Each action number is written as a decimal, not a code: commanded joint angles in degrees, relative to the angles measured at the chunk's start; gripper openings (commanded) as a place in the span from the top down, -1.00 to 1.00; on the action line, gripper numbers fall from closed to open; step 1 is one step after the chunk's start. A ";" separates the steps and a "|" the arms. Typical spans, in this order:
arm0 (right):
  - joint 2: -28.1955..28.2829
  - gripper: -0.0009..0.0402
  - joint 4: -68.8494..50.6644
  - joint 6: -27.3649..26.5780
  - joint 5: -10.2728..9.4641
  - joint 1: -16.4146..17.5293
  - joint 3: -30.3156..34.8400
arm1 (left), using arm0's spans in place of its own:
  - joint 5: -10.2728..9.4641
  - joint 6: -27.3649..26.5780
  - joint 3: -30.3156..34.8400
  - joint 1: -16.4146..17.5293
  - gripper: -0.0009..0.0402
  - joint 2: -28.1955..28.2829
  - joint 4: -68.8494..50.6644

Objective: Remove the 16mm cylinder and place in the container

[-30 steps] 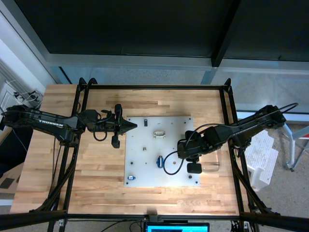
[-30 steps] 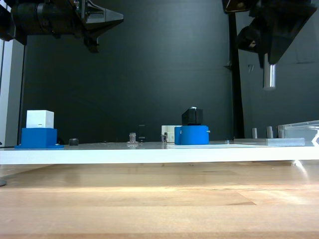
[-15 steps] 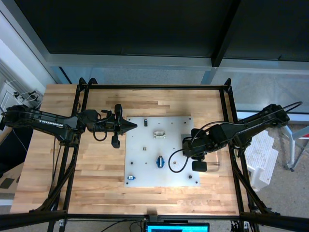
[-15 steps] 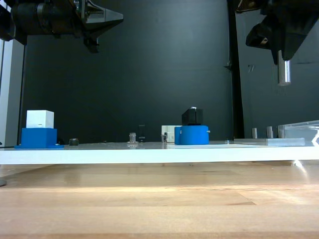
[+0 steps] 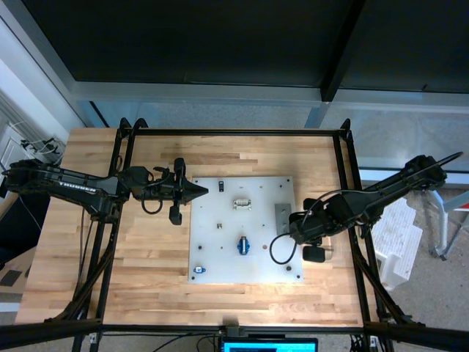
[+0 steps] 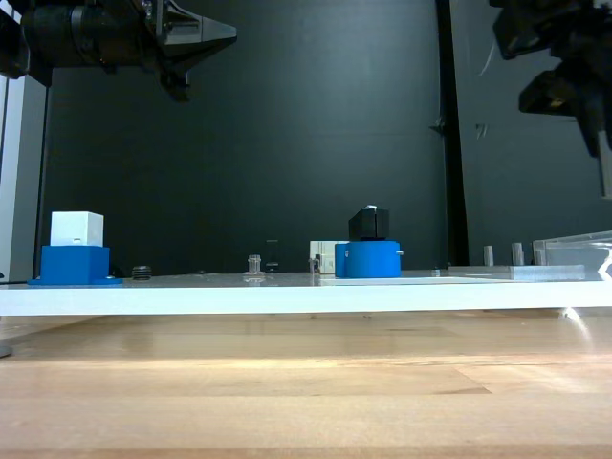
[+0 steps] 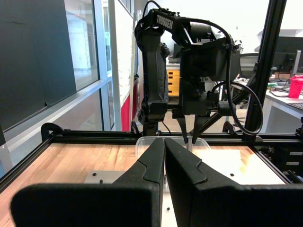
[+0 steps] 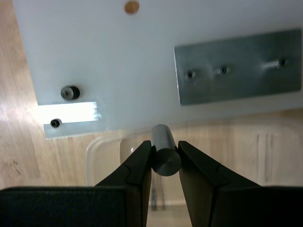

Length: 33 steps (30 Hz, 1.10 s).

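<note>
Right wrist view: pinching 16mm cylinder (image 8: 164, 158) in right gripper (image 8: 164, 151) over container (image 8: 109, 138) left rim; released here, could strike rim and bounce out. Parked at left with left gripper (image 5: 196, 190) pressed together.

Overhead + table-level cams share board (image 5: 220, 253); wrist cams close.

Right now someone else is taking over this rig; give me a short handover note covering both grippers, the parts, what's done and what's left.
Right gripper: shut on the 16mm cylinder, raised above the container's board-side rim.
Left gripper: shut, empty, parked high to the left of the task board.
Done: the cylinder is out of the grey metal block.
Left: move over the container's middle, lower, release.
</note>
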 commanded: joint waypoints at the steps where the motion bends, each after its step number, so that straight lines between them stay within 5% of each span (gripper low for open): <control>1: -0.68 0.94 0.04 1.14 0.00 1.16 -1.49 | 0.02 0.00 0.02 0.02 0.96 0.02 0.02; 33: -7.48 0.94 3.67 13.68 -0.07 7.50 -15.80 | 0.02 0.00 0.02 0.02 0.96 0.02 0.02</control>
